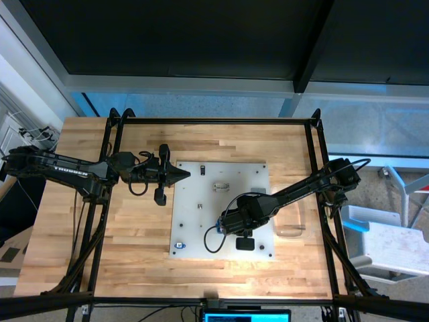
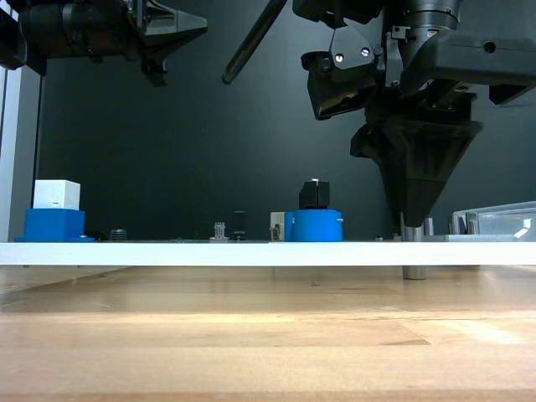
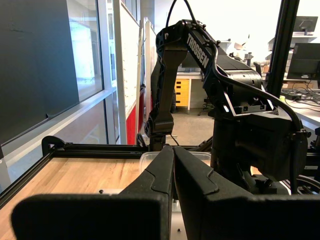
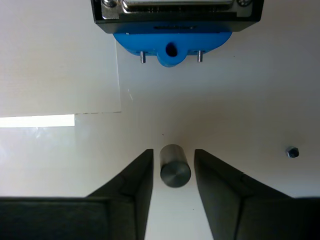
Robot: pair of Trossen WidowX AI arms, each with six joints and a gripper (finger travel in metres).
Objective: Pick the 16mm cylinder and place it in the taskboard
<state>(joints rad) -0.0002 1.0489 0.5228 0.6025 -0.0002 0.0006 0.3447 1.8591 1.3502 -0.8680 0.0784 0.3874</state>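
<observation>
While the left gripper [image 1: 182, 173] hangs clenched and empty over the taskboard's [image 1: 194, 228] left edge, the right gripper [image 4: 173, 162] straddles the 16mm cylinder [image 4: 175, 167], released, with a thin gap each side. The peg stands upright in the board's near half. It looks stiff, smooth and probably slippery, best pinched across its round sides; its lower end is hidden.

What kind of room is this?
Probably a robotics lab. On a wooden table, the left gripper hangs shut above the left edge of the taskboard, the right gripper stands open over it, with a monitor and yellow drawers behind.
</observation>
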